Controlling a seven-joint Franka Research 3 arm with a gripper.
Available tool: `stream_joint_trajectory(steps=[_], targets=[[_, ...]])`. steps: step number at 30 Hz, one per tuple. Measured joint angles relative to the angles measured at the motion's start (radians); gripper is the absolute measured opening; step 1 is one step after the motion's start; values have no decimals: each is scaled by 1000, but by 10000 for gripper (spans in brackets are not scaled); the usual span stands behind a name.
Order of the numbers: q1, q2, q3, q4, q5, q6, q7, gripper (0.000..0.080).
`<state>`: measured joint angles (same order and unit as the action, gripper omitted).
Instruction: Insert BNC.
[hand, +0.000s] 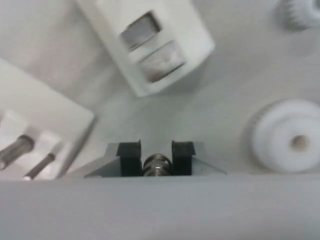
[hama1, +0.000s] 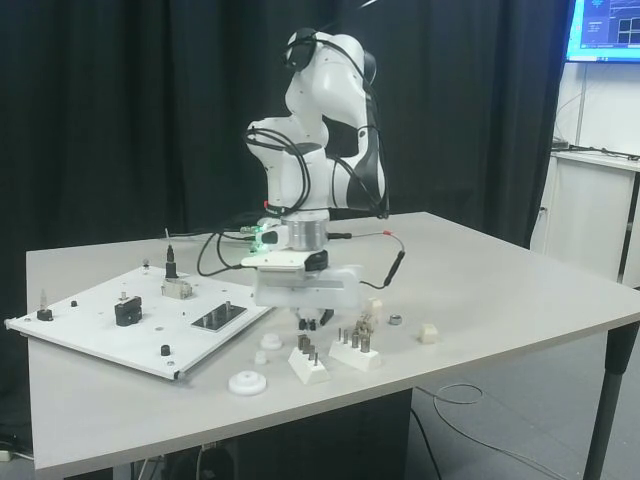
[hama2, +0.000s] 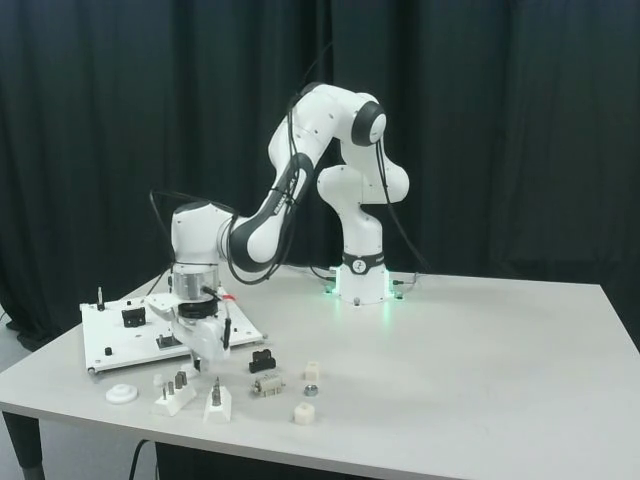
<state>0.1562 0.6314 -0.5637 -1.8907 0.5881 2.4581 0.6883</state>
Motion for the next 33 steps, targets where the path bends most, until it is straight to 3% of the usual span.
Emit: stream_joint_trajectory(steps=[15, 23, 33], targets=[[-15, -55, -104, 4, -124, -91, -10, 125], [-66, -108, -132, 3, -195, -153, -44, 125], [-134, -147, -156, 3, -208, -193, -128, 125]])
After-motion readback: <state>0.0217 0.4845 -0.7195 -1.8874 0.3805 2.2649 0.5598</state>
